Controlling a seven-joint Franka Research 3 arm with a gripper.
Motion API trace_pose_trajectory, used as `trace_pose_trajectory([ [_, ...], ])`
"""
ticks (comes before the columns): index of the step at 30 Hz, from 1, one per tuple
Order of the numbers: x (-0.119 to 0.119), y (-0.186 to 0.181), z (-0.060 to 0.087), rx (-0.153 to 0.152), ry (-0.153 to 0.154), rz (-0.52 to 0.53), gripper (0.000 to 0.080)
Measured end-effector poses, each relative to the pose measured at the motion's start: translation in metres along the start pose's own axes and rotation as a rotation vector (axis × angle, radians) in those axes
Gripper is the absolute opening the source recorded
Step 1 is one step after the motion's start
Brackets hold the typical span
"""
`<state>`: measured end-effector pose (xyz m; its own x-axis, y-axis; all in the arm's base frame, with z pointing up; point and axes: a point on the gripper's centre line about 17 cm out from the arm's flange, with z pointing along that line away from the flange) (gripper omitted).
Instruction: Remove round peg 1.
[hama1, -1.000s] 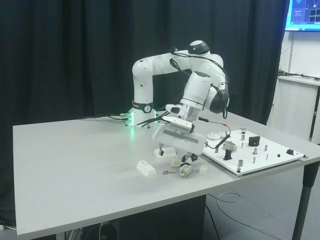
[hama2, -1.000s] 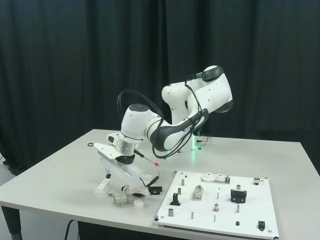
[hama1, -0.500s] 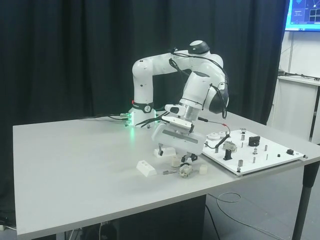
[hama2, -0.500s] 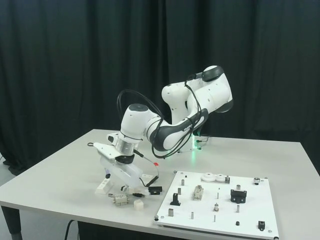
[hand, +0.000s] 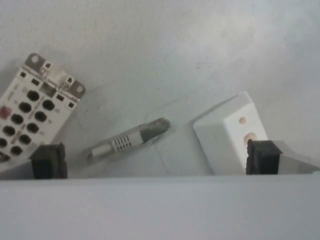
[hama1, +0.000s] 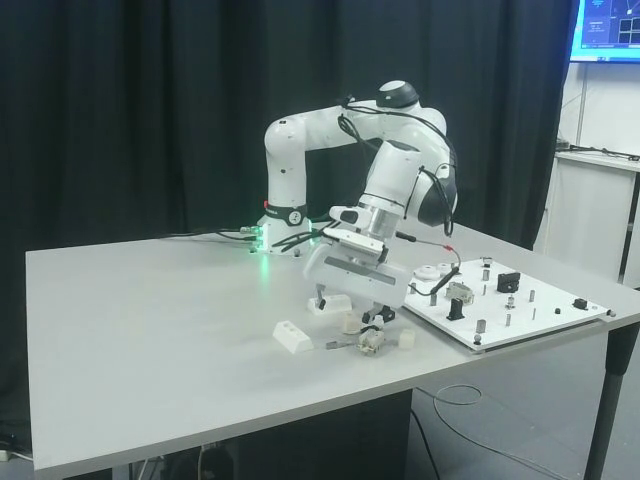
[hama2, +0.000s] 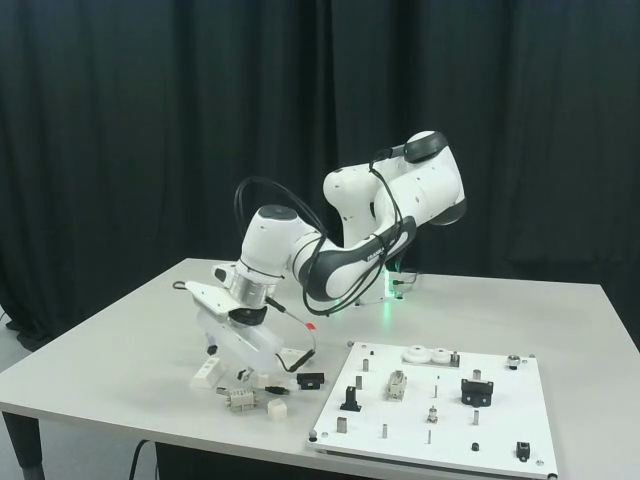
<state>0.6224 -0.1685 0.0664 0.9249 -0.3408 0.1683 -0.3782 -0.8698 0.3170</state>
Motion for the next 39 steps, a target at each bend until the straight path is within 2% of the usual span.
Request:
trace_pose_trajectory([
  [26,0.0085,0.007,-0.0052,-0.01,0.025,-0.003,0.08],
  [39,0.0097,0.0101,-0.0049,-0.01,0.026,-0.009,0.08],
])
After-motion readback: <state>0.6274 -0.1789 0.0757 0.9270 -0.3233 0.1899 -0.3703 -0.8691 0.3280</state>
